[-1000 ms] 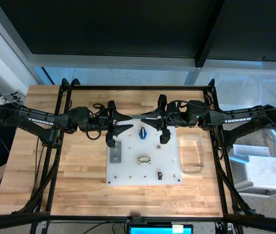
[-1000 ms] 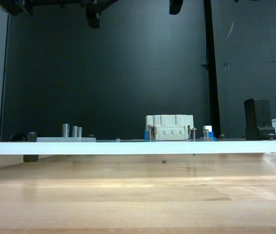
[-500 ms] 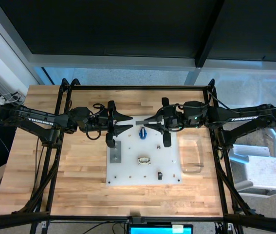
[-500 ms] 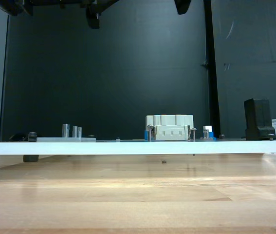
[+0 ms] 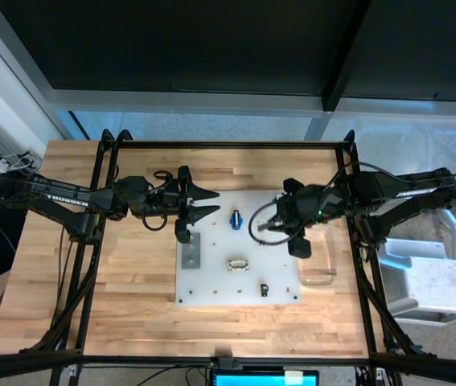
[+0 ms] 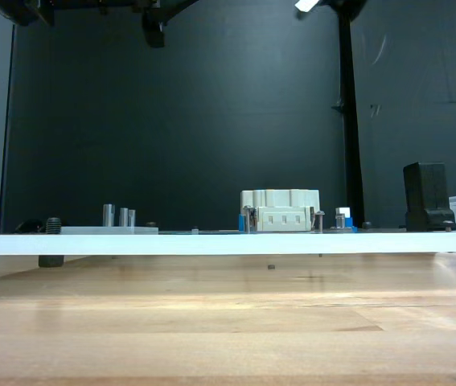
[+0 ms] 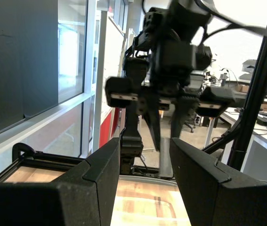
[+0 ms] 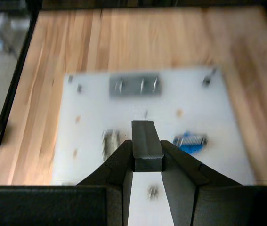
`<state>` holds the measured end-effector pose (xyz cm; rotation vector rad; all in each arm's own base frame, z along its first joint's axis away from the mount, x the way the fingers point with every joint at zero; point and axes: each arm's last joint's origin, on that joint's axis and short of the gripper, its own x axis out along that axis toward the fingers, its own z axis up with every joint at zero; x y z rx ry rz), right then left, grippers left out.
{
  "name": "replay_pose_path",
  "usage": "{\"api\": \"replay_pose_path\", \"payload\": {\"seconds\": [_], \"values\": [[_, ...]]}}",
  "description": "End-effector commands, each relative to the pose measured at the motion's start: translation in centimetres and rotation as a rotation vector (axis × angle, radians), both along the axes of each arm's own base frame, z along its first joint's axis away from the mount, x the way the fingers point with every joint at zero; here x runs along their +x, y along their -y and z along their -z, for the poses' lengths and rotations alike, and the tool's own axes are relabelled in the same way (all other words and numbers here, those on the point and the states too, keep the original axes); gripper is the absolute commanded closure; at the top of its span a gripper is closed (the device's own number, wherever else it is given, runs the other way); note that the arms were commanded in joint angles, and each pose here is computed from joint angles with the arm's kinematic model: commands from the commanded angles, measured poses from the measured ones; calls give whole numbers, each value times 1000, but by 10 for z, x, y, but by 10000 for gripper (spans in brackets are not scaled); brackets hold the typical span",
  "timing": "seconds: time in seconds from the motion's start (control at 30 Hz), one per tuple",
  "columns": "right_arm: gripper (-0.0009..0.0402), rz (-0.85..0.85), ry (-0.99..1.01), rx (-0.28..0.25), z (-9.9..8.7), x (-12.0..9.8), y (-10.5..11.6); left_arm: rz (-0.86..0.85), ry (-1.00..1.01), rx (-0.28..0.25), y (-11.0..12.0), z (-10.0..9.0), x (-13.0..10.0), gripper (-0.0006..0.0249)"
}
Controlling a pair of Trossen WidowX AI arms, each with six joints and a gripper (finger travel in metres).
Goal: Pick the 16mm bar and place in it's hole on the taskboard
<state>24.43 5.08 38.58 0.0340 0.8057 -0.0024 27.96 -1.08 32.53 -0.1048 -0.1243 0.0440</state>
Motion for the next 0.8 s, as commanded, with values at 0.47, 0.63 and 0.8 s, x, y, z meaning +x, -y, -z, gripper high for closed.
{"api": "replay_pose_path", "payload": {"seconds": [0.47,0.63,0.8], "values": [[393,-26,-449,26,36,-5,-45,0,0,1,0,0,0,100],[393,-44,-540,19,50,1,-58,0,0,1,0,0,0,100],[393,-71,-605,-8,68,10,-75,0,0,1,0,0,0,100]]}}
